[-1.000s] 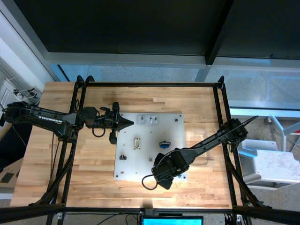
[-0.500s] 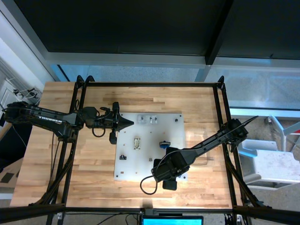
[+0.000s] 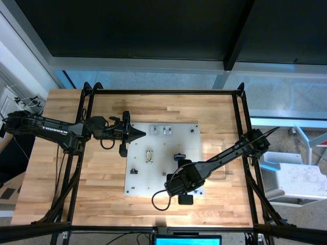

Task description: Pick the M12 fastener and fasten on the M12 threads

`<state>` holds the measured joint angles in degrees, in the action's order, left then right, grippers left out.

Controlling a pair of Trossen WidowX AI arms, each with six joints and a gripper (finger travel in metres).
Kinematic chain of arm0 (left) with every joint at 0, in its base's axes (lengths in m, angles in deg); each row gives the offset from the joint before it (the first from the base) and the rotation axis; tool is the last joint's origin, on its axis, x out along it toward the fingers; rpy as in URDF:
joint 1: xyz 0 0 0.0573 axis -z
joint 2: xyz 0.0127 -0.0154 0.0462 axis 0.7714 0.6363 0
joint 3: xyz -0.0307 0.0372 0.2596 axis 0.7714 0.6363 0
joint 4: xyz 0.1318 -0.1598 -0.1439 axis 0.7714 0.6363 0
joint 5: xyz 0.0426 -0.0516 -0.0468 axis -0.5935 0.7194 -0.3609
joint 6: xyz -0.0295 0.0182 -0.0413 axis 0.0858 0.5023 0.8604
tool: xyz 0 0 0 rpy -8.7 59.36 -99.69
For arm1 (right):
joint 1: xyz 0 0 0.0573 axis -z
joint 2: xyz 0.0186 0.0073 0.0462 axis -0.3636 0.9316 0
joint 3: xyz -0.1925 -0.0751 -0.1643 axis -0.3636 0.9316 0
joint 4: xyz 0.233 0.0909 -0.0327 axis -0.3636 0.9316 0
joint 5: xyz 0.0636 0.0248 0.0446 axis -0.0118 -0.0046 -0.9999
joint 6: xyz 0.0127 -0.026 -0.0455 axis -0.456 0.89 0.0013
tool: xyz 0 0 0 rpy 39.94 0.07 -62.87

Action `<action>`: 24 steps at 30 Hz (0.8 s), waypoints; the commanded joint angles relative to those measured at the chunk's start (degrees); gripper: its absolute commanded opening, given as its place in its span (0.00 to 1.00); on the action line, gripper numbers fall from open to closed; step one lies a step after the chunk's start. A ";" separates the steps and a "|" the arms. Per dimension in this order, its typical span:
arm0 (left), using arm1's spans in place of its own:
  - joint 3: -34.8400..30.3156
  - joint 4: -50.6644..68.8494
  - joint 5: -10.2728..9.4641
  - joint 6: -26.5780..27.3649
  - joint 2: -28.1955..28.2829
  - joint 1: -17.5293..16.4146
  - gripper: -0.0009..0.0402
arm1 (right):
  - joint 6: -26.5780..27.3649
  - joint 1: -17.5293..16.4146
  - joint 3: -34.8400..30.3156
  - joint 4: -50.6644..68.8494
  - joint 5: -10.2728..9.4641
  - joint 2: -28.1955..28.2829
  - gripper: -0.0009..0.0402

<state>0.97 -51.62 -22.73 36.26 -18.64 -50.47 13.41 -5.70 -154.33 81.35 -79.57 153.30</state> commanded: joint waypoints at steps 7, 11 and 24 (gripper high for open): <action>0.00 -0.04 0.00 0.00 0.02 -0.02 0.02 | 1.64 0.11 4.02 -2.60 -1.20 0.04 0.02; 0.00 -0.04 0.00 0.00 0.02 -0.02 0.02 | 1.62 0.07 4.48 -3.58 -1.22 0.04 0.02; 0.00 -0.04 0.00 0.00 0.02 0.00 0.02 | 1.57 0.09 6.38 -7.04 -1.66 0.07 0.02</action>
